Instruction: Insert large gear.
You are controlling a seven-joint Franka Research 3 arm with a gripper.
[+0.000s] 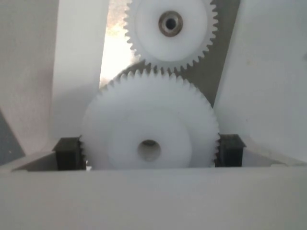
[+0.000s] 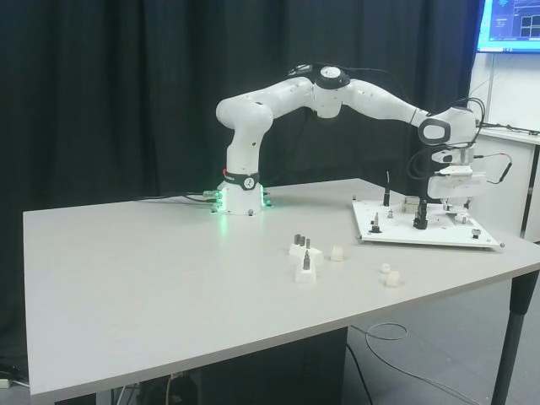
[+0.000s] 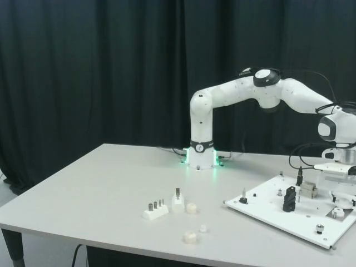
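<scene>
The large white gear fills the wrist view, held by its rim between two black finger pads. My gripper is shut on it. Just beyond it a second white gear sits on a metal shaft, and the two sets of teeth meet. In the first room view my gripper hangs low over the white assembly board at the table's right end. The second room view shows the gripper over the board's far right part. The gear itself is hidden by the hand in both room views.
Black pegs and a black block stand on the board. Several small white parts and a white piece lie mid-table. The arm's base has green lights. The table edge runs close beside the board.
</scene>
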